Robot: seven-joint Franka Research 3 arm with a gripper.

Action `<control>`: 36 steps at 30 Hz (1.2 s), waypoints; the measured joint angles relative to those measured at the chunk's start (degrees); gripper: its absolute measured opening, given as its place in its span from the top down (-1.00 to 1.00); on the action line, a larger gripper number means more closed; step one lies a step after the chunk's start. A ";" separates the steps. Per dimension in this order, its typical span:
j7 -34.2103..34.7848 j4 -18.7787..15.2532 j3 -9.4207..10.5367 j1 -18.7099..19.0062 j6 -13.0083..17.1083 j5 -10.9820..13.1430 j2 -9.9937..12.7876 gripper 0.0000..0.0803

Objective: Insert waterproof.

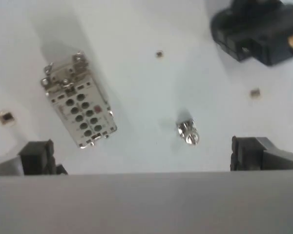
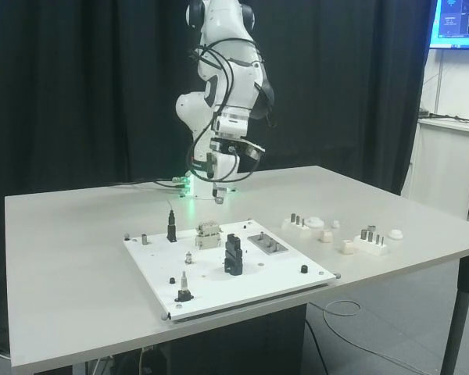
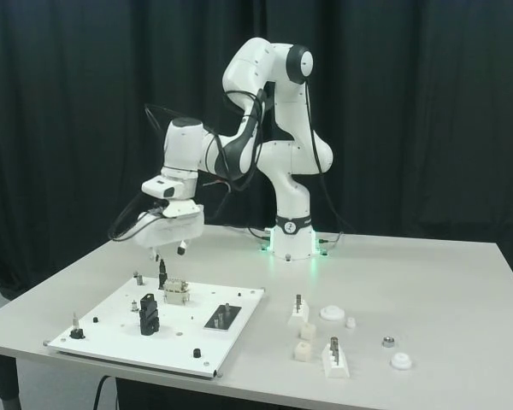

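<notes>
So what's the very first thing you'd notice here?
The big white robot arm, bending over from the back of the grey table, its open gripper hanging empty above the white board. Under it on the board sits a multi-hole connector, with a black block nearer the front.

Behind me a black curtain [image 3: 427, 111] hangs in folds across the whole back of the room. I stand on a grey table [image 2: 78, 242] with a dark leg [image 2: 456, 312] at one corner, and a cable [image 2: 340, 308] loops on the grey floor [image 2: 391, 328] beneath it. Off to one side there is a white counter [image 2: 449, 160], and above it the lit corner of a monitor [image 2: 457, 23]. A green light [image 3: 265, 248] glows on the tabletop near the curtain.
</notes>
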 joint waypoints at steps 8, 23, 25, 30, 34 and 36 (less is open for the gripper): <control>9.14 1.13 -0.92 -0.09 0.02 -0.05 0.27 -0.99; 28.00 3.32 -2.50 -0.34 1.54 0.08 3.58 -0.99; 29.83 3.53 -2.51 -0.46 1.66 0.08 4.18 -0.99; 30.94 4.06 -2.51 -0.85 2.01 0.78 5.70 -0.99; 31.72 4.53 -2.51 -1.21 2.04 2.17 6.80 -0.99; 31.72 4.70 -2.52 -1.44 2.03 2.75 7.32 -0.99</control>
